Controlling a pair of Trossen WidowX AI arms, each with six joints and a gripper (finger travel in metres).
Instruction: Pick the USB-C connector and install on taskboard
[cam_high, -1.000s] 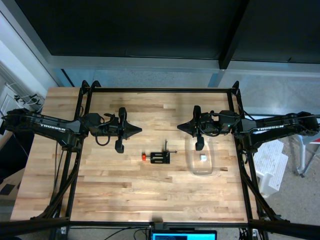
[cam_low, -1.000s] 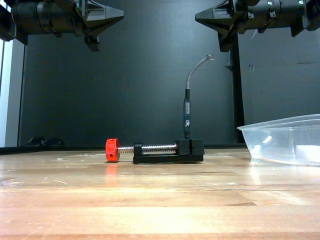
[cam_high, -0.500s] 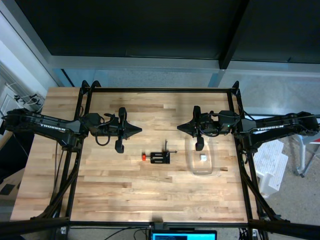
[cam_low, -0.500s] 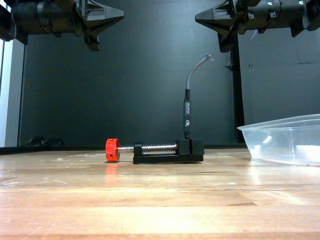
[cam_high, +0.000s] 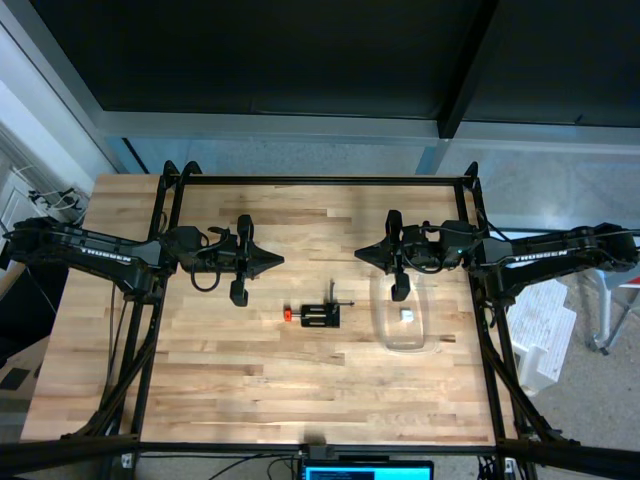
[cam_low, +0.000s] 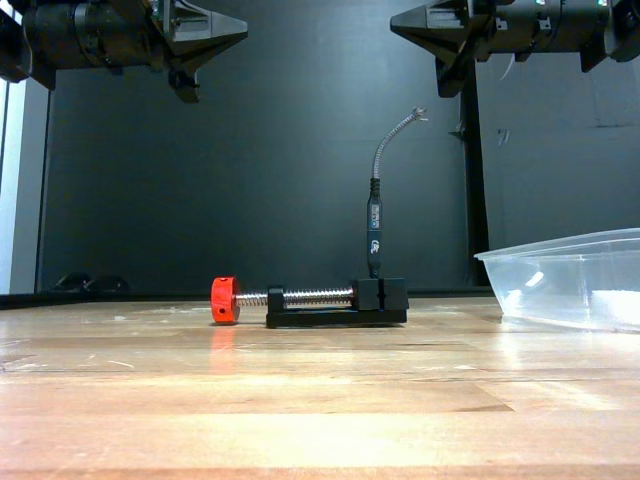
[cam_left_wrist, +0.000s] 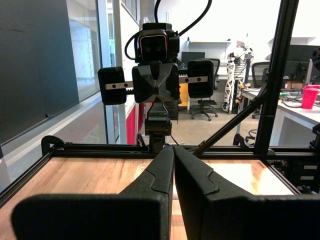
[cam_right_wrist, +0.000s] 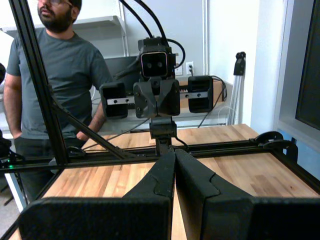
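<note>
The taskboard is a small black block with a red-orange knob, lying mid-table; the low view shows it side-on. The USB-C connector stands upright in the block's right end, its thin flexible stem curving up to the right, and shows as a thin dark line from above. My left gripper hovers high up, left of and behind the block, shut and empty. My right gripper hovers high on the other side, also shut and empty. The wrist views show each pair of fingers, left and right, pressed together.
A clear plastic tray sits right of the taskboard, below the right gripper, with a small white square piece inside. A black frame borders the table. A person stands beyond the left edge.
The right gripper has risen slightly in the low view. The left arm, taskboard and connector have not moved.
</note>
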